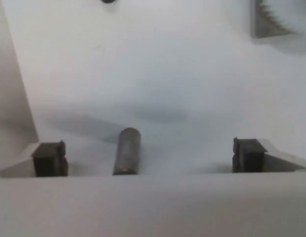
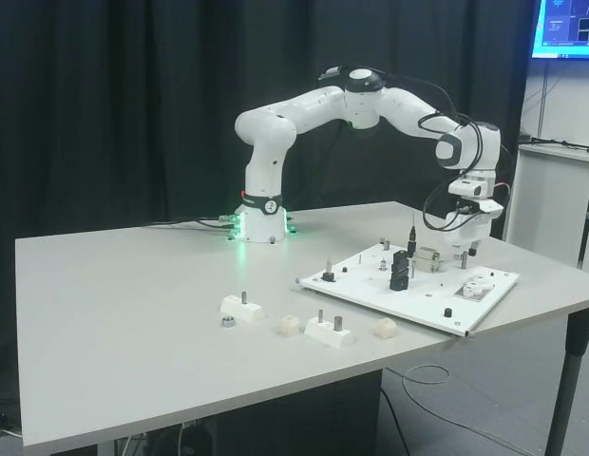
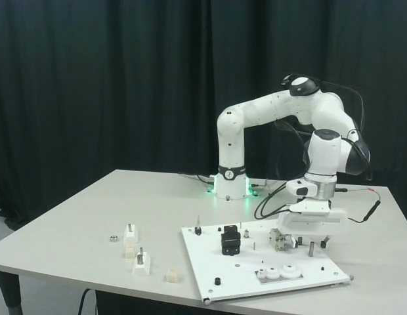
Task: Insert round peg 3.
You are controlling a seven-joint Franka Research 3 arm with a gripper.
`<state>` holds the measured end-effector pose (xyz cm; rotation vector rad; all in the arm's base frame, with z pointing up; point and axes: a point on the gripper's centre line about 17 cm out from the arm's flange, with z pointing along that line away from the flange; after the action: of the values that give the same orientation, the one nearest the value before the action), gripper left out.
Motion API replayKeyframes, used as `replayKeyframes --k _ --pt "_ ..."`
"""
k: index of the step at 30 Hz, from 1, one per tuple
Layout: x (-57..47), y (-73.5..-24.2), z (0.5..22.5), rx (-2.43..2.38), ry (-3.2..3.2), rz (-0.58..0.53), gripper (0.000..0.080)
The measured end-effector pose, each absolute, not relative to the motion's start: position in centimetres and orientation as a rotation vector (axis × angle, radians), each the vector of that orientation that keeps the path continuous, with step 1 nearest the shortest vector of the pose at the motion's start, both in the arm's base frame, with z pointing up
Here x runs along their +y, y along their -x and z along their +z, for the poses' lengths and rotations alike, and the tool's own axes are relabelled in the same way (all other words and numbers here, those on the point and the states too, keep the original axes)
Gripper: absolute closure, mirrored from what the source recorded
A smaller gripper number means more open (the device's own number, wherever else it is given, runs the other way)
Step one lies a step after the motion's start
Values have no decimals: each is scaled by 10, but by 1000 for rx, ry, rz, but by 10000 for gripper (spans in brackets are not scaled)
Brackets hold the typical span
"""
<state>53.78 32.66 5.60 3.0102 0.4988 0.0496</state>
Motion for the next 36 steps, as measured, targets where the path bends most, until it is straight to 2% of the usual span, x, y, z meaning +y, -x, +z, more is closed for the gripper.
replayKeyframes --k 3,4,36 --pt "323 -540 59 494 -3004 54 113" --pt "322 -541 60 493 -3003 55 28" --pt "305 -551 70 474 -2977 70 3"
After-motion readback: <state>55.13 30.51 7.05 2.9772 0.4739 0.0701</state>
